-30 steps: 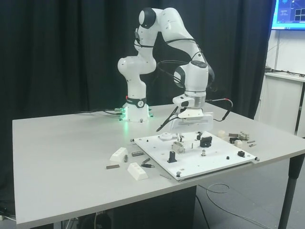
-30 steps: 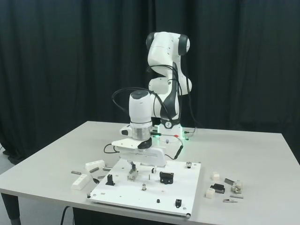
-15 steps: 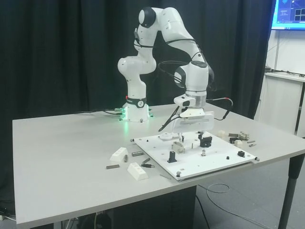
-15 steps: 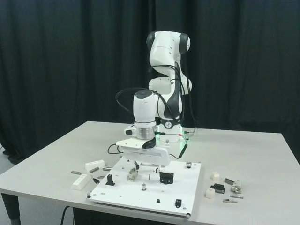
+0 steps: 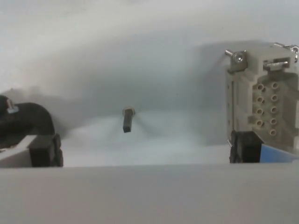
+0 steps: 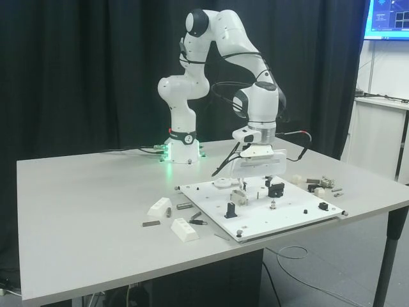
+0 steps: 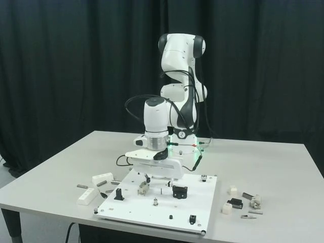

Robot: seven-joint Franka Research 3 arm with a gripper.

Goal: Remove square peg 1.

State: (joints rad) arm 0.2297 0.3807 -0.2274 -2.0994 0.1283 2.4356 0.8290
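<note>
A small dark peg [image 5: 126, 119] with a metal top stands upright on the white board [image 6: 281, 214] [image 7: 167, 208]. In the wrist view it sits between my two black fingertips [image 5: 44, 150], which are wide apart. My gripper [image 5: 145, 148] [image 6: 245, 183] [image 7: 148, 178] is open, holds nothing, and hovers just above the board's back half. A grey multi-pin connector [image 5: 261, 112] [image 7: 142, 189] stands on one side of the peg. On the other side is a black block [image 5: 23, 126] [image 7: 179, 191].
Two white blocks [image 6: 158, 206] [image 6: 184, 229] and small metal pieces lie on the table left of the board. More loose parts [image 6: 319, 185] [image 7: 243, 202] lie on its right. Other short posts stand on the board [image 6: 231, 209]. The arm's base [image 6: 182, 144] is behind.
The hand has shifted slightly sideways over the board and risen a little. The parts on the board have not moved.
</note>
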